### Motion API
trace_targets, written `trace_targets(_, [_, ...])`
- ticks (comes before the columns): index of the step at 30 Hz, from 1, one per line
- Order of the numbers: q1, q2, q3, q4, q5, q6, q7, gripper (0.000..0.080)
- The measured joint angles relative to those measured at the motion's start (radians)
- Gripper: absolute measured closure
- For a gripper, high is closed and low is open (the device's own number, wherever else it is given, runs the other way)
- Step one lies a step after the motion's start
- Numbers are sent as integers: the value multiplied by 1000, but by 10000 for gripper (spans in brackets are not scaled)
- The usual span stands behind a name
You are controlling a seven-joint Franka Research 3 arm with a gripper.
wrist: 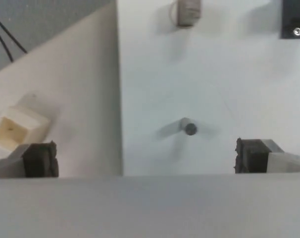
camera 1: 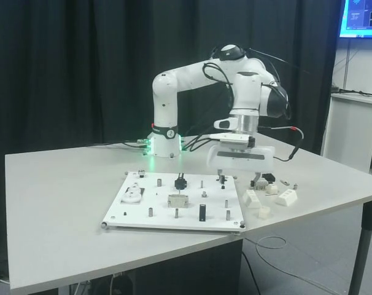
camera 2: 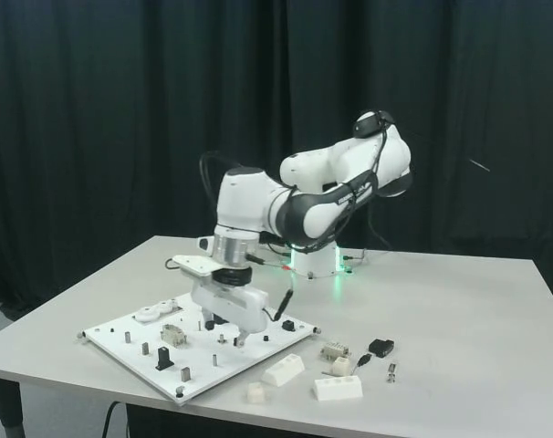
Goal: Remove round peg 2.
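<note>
The arm hangs over the white board (camera 1: 174,206) with the gripper (wrist: 145,157) spread wide, both black pads (wrist: 40,159) apart and holding nothing, so this reads as the approach step: lining up above the peg before any descent. In the wrist view a small grey round peg (wrist: 188,128) stands upright on the board, between the two pads but nearer one of them and a little ahead of their line (whether it is peg 2 the pictures do not say, though it is the one the fingers frame). The next move likely calls for a small sideways shift to centre it, then a straight drop, a close on the shaft and a vertical pull. Taking the peg as clock centre in the wrist view, the board's edge (wrist: 120,89) runs past at about 9 o'clock, a white hollow block (wrist: 19,126) lies off the board beyond it, a grey fitting (wrist: 188,12) sits at 12 and a black part (wrist: 294,19) near 1. The board just beside the peg is bare, leaving room for both fingers.
</note>
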Motion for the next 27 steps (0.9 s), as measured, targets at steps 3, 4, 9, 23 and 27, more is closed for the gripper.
trace_targets(3, [-19,3,0,5,4,-26,-10,3])
trace_targets(4, [-25,4,0,6,6,-33,-13,3])
trace_targets(9, [-46,22,1,9,28,-63,-36,3])
trace_targets(23, [-80,39,43,23,56,-62,-49,3])
trace_targets(27, [-92,41,56,34,57,-54,-49,3])
